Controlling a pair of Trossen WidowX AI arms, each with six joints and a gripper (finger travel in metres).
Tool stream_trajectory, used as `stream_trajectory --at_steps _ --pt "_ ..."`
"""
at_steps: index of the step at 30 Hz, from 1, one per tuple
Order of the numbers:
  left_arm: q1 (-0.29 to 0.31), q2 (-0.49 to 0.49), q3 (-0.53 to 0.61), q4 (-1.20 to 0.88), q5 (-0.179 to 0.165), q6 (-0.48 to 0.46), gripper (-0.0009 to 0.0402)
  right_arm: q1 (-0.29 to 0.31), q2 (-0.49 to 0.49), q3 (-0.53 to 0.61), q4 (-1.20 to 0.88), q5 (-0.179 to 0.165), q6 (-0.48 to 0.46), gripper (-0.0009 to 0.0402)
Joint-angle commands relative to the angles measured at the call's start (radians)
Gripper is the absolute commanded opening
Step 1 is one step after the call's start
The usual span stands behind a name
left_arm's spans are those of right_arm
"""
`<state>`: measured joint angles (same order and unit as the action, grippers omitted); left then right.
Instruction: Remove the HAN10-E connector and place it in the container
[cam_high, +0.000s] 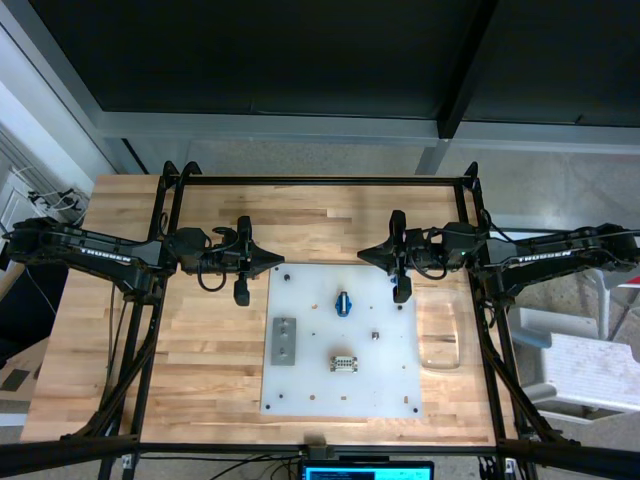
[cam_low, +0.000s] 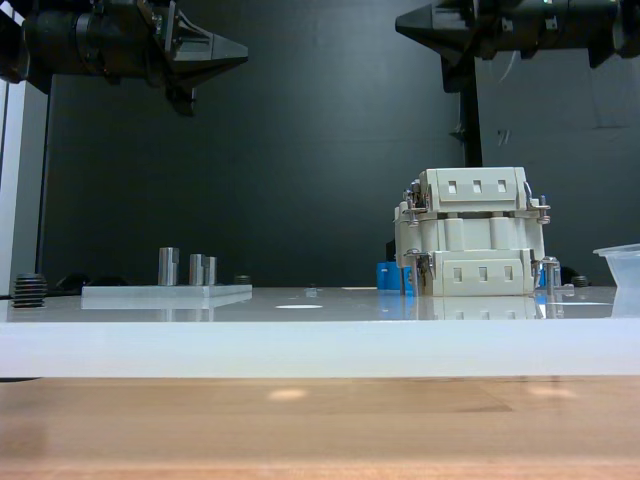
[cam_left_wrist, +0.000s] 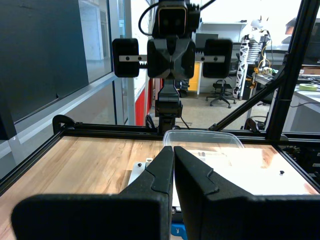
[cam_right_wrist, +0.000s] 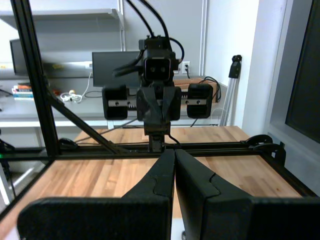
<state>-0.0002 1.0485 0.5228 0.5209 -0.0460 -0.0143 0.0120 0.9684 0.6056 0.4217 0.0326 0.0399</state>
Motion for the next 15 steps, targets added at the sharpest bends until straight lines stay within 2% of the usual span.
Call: stream_trajectory --at_steps 1,8,15 --pt "0.0 0.0 0.0 0.0 0.0 0.0 0.0 0.001 0.003 0.072 -0.156 0.0 0.005 0.0" --pt "0.0 0.0 0.0 0.0 0.0 0.0 0.0 0.006 0.027 0.255 -0.493 -0.008 0.008 0.0" --pt "0.0 0.0 0.0 0.0 0.0 0.0 0.0 0.017 0.13 0.478 -0.802 -0.01 0.05 0.0"
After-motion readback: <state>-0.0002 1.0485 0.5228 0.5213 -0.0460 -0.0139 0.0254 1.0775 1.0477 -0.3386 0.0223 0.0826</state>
